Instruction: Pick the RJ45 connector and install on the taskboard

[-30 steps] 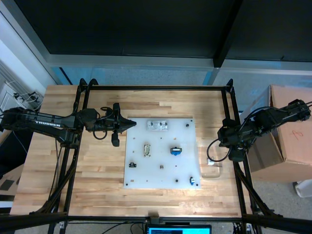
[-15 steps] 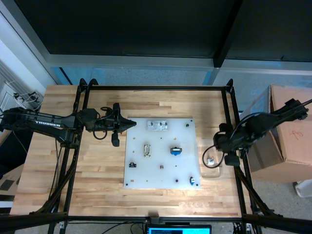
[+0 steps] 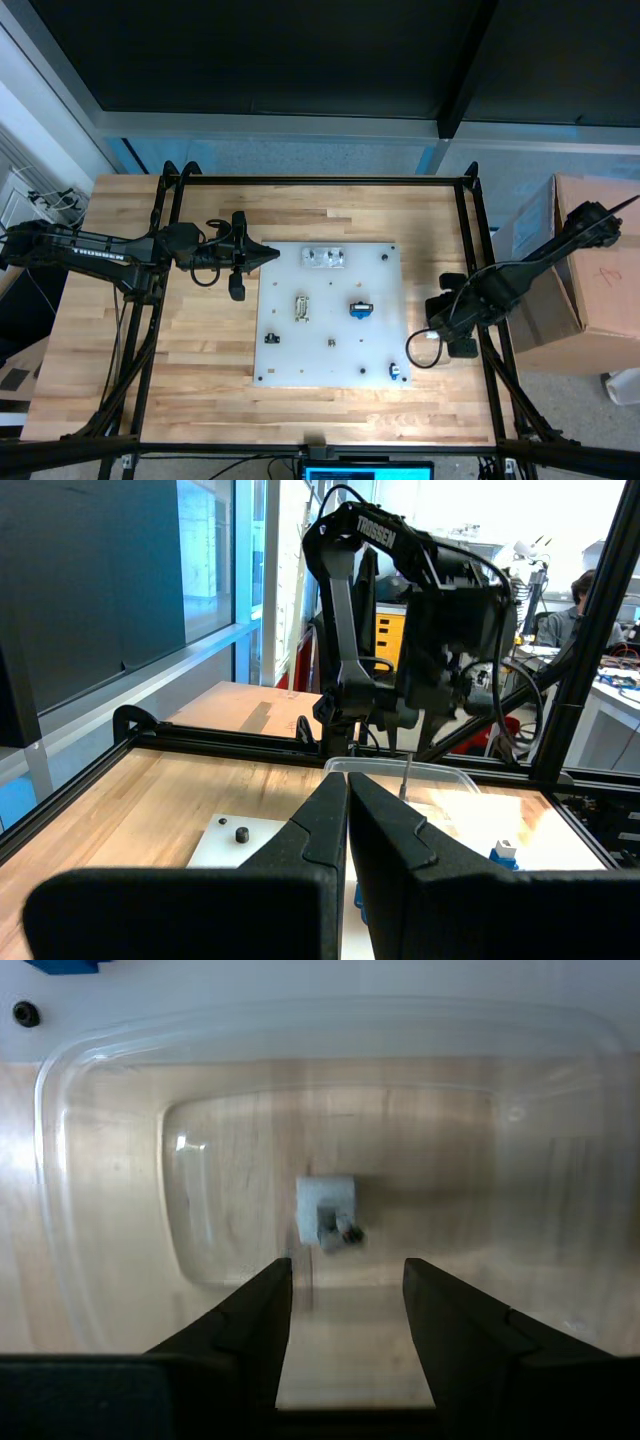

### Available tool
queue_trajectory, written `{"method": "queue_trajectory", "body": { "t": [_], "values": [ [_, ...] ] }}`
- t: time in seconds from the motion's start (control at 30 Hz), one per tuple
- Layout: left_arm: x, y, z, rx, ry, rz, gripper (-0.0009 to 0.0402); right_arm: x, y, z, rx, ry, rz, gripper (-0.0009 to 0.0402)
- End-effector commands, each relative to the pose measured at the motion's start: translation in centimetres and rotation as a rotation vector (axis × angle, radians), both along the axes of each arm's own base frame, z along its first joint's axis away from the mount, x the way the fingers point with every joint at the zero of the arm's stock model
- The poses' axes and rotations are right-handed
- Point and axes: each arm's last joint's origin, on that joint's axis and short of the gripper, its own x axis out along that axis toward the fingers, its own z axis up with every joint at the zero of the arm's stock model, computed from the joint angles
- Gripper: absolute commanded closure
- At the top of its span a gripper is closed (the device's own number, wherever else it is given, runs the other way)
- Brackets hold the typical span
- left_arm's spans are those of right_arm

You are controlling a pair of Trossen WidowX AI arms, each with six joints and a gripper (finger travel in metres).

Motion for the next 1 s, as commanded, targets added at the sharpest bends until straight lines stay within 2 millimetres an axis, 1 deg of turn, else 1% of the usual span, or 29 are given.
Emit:
{"method": "queue_trajectory", "body": {
  "t": [0.03,0.23,0.4,0.53,0.63,0.7,0.8,1.0],
  "values": [
    [0.0,0.0,0.0,0.000,0.000,0.000,0.0393,0.4,0.3,-1.2,-0.003,0.009,-0.004,0.0230],
    [0.0,0.0,0.0,0.000,0.000,0.000,0.0393,0.7,0.7,-3.3,-0.002,0.014,0.002,0.0233],
    [0.0,0.0,0.0,0.000,0.000,0.000,0.0393,0.5,0.6,-4.6,-0.011,0.027,0.004,0.0233],
    [0.0,0.0,0.0,0.000,0.000,0.000,0.0393,0.3,0.5,-5.3,-0.011,0.024,0.007,0.0233],
    [0.0,0.0,0.0,0.000,0.000,0.000,0.0393,0.3,0.5,-5.5,-0.013,0.021,0.007,0.0239],
    [0.0,0.0,0.0,0.000,0.000,0.000,0.0393,0.3,0.5,-5.6,-0.014,0.022,0.008,0.0254],
    [0.0,0.0,0.0,0.000,0.000,0.000,0.0393,0.2,0.5,-5.6,-0.014,0.022,0.009,0.0289],
    [0.0,0.0,0.0,0.000,0.000,0.000,0.0393,0.2,0.5,-5.6,-0.016,0.027,0.010,0.0389]
  ]
}}
